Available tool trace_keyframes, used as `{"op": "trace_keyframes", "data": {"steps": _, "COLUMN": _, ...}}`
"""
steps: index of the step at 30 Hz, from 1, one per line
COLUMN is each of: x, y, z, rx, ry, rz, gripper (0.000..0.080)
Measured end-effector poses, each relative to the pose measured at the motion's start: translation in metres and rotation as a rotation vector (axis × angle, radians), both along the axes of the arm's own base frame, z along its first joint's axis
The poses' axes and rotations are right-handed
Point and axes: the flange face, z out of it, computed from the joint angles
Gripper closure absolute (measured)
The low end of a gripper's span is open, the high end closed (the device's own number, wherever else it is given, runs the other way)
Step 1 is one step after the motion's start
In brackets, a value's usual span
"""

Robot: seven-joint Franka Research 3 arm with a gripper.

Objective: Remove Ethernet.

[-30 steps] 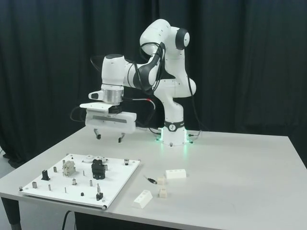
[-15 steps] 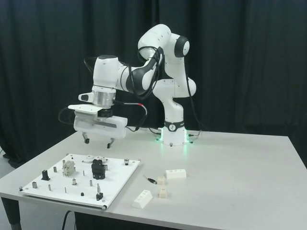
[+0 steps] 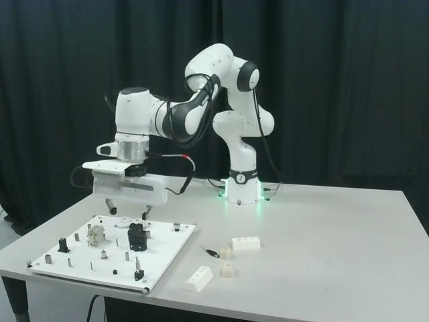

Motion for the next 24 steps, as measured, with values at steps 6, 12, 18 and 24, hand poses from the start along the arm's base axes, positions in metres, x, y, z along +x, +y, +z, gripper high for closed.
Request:
{"op": "trace_keyframes", "data": {"steps": 6, "x": 0.006, "y": -0.002, "z": -0.008, "rx": 0.005, "ry": 0.003, "rz": 0.027, "gripper": 0.0003}}
{"op": "trace_keyframes", "data": {"steps": 12, "x": 0.011, "y": 0.003, "z": -0.012, "rx": 0.011, "ry": 0.000, "rz": 0.037, "gripper": 0.0003}}
{"op": "trace_keyframes", "data": {"steps": 18, "x": 0.015, "y": 0.006, "z": -0.017, "rx": 0.024, "ry": -0.003, "rz": 0.034, "gripper": 0.0003}}
{"op": "trace_keyframes", "data": {"steps": 24, "x": 0.018, "y": 0.007, "z": -0.027, "rx": 0.052, "ry": -0.006, "rz": 0.011, "gripper": 0.0003}}
